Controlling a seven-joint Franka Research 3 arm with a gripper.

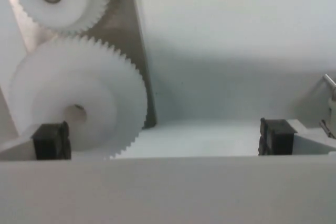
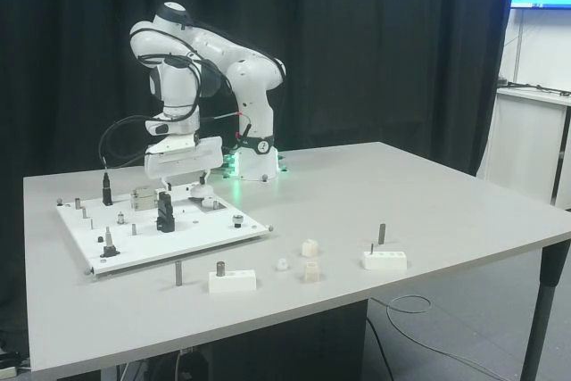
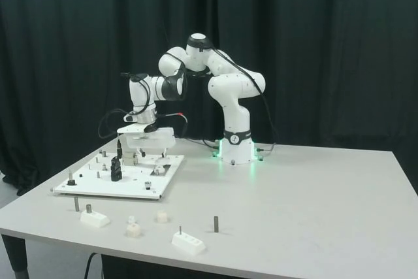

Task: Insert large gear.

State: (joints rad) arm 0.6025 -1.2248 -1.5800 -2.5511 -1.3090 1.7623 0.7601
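Fingers (image 1: 163,139) spread wide, holding nothing, one pad touching the seated large gear (image 1: 79,98).

The arm (image 3: 215,83) is white, built of rounded, smooth-shelled segments with black bands at the joints. Its cylindrical base (image 3: 236,148) carries a black ring and a green glow at the foot. Black cables (image 2: 120,136) loop from the wrist section and hang beside it. The gripper (image 1: 164,139) has a broad white body and two fingers tipped with black, ribbed pads (image 1: 51,141), seen in the wrist view.
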